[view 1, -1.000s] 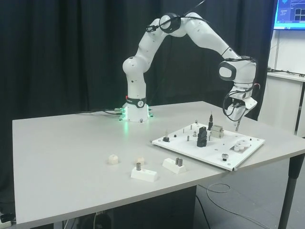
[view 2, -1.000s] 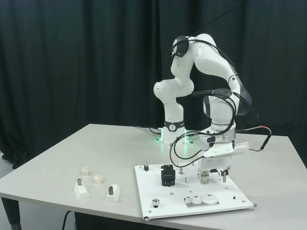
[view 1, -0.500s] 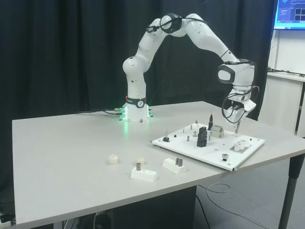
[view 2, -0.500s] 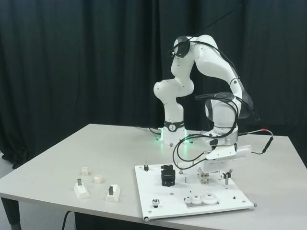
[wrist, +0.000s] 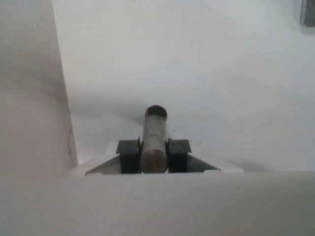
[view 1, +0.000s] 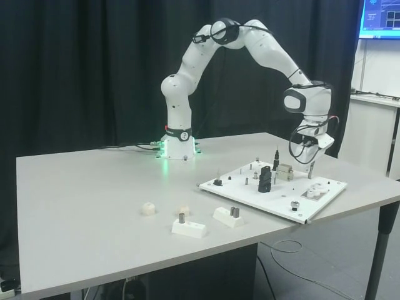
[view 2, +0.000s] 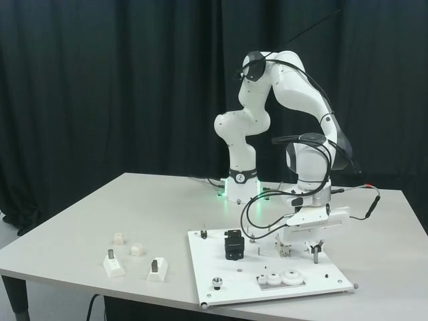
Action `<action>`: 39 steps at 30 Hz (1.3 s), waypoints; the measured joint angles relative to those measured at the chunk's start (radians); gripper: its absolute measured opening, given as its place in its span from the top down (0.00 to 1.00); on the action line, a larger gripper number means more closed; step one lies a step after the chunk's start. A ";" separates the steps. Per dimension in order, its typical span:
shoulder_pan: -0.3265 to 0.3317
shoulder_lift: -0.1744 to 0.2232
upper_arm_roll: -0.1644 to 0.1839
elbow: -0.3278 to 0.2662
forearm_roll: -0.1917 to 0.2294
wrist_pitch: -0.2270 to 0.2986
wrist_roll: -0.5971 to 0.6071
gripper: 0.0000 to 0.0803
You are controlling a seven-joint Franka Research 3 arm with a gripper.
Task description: Insert round peg 3.
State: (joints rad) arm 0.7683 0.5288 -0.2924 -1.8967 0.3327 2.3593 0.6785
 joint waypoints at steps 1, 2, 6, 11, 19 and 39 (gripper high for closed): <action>0.000 0.002 0.000 -0.001 0.002 0.004 0.000 0.86; 0.000 0.003 0.001 -0.001 0.003 0.007 0.000 0.86; 0.000 0.004 0.002 -0.003 0.008 0.011 0.000 0.86; 0.000 0.004 0.003 -0.003 0.010 0.011 0.000 0.86; 0.000 0.005 0.004 -0.003 0.012 0.013 0.002 0.86; -0.001 0.009 0.003 -0.010 0.012 0.046 0.002 0.86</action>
State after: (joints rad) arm 0.7677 0.5378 -0.2891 -1.9065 0.3449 2.4057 0.6803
